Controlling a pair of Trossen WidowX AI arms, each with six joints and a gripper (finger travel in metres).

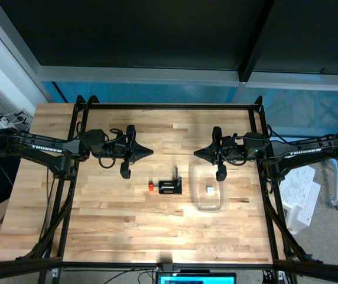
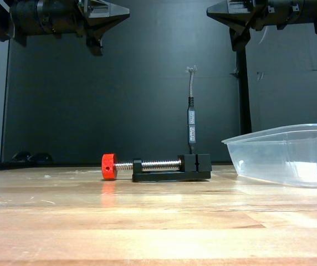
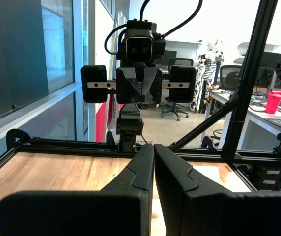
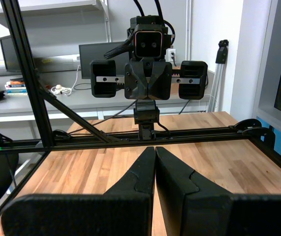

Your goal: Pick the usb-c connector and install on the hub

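Observation:
The black connector (image 2: 192, 123) stands upright on the tab of the black vise (image 2: 172, 168), its grey braided cable (image 2: 191, 83) rising straight up, and nothing holds it. From above, the vise (image 1: 169, 187) with its red knob (image 1: 151, 187) lies mid-table. My left gripper (image 1: 149, 152) hovers high at the back left, fingers (image 3: 143, 164) pressed together and holding nothing. High at the back right hangs my right gripper (image 1: 197, 154), its fingers (image 4: 145, 169) likewise closed with nothing between them. Both point inward at each other.
A clear tray (image 1: 207, 189) sits right of the vise with a white block (image 1: 209, 189) inside; its wall (image 2: 291, 152) shows at table level. Black frame bars (image 1: 169, 106) run along the table's back and sides.

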